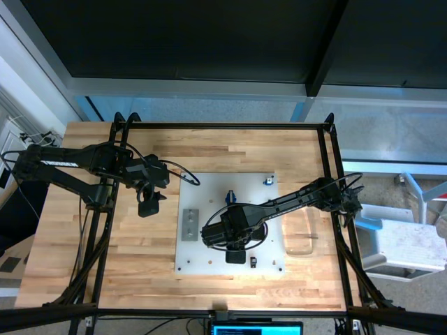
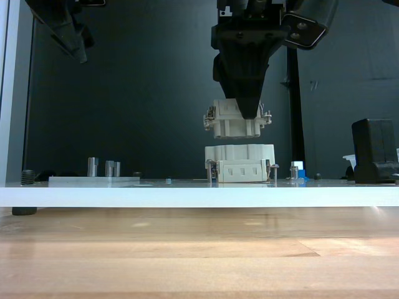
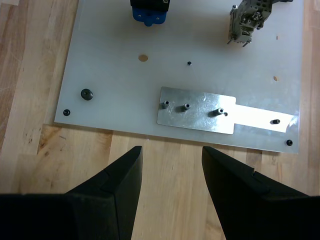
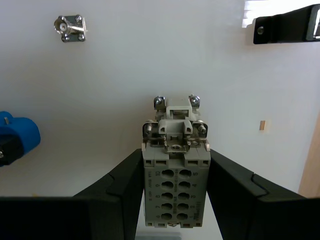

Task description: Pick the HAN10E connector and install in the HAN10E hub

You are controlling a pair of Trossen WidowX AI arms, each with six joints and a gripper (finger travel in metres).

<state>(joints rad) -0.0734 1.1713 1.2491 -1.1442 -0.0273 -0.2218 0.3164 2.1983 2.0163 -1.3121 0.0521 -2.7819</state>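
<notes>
1. Left tool. The left tool (image 1: 149,201) hangs above the pale wooden table (image 1: 84,251), just off the left edge of the white rectangular task board (image 1: 209,264). Its two black fingers (image 3: 117,192) stand wide apart, with nothing between them.

2. Board, left part. A flat grey metal block (image 3: 197,111) lies on the board beside that edge. Short upright posts rise from it.

3. Board, middle. The right tool (image 4: 175,151) is over the middle of the board, pointing down. Its fingers are closed against the two long sides of the pale grey-beige rectangular HAN10E connector (image 2: 232,124). The connector has rows of dark contact holes on the face toward the wrist camera. It is held level, clear of the board. The beige-grey rectangular HAN10E hub (image 2: 240,164), with metallic screws and end tabs, sits on the board directly under the connector. In the low view a narrow gap separates the two parts; they do not touch. In the right wrist view one end of the hub shows past the connector, so the two may be slightly offset along their length. This cannot be confirmed.

4. Board, right part. In the low view a small blue piece (image 2: 298,169) stands just right of the hub. A black block (image 2: 374,149) stands farther right.
</notes>
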